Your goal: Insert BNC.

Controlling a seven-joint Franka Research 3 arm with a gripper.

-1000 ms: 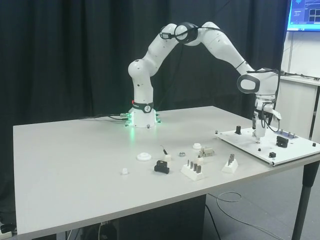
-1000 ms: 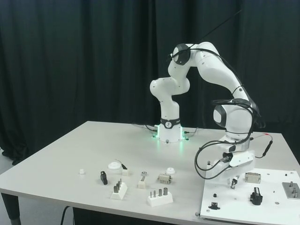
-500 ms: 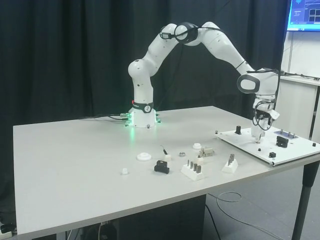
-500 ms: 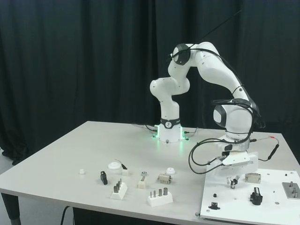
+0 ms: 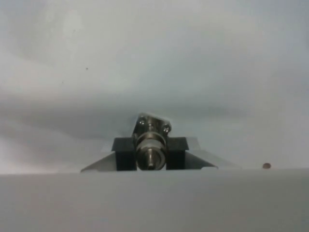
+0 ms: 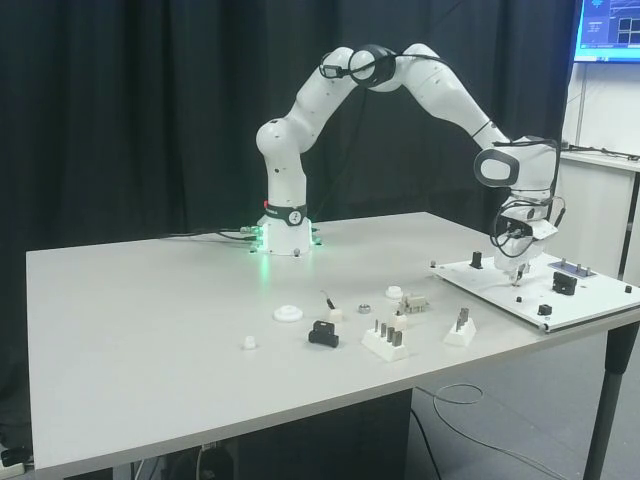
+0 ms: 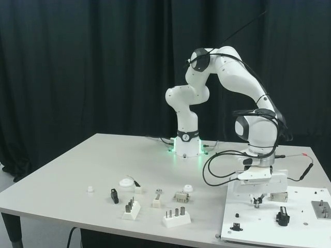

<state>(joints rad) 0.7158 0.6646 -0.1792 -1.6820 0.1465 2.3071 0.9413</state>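
Note:
In the wrist view a metal BNC connector (image 5: pixel 150 147) stands on a small screwed flange on the white board, and a black finger pad (image 5: pixel 123 153) presses against each side of it. My gripper (image 5: pixel 150 159) is shut on it, with no gap showing. From the room my gripper (image 6: pixel 517 268) (image 7: pixel 257 201) points straight down onto the white task board (image 6: pixel 600 295) (image 7: pixel 269 230) at the table's end. The hand hides the connector in both room views.
On the board stand black fittings (image 6: pixel 563 284) (image 6: pixel 477 261) and a grey block (image 7: pixel 320 207). Loose parts lie mid-table: white pin holders (image 6: pixel 388 340) (image 6: pixel 461 325), a black clip (image 6: pixel 322 332), a white ring (image 6: pixel 289 313). A black cable (image 7: pixel 217 170) loops off the wrist.
My wrist has turned about its own axis while staying over the same spot on the board. The cable loop has swung outward with it.

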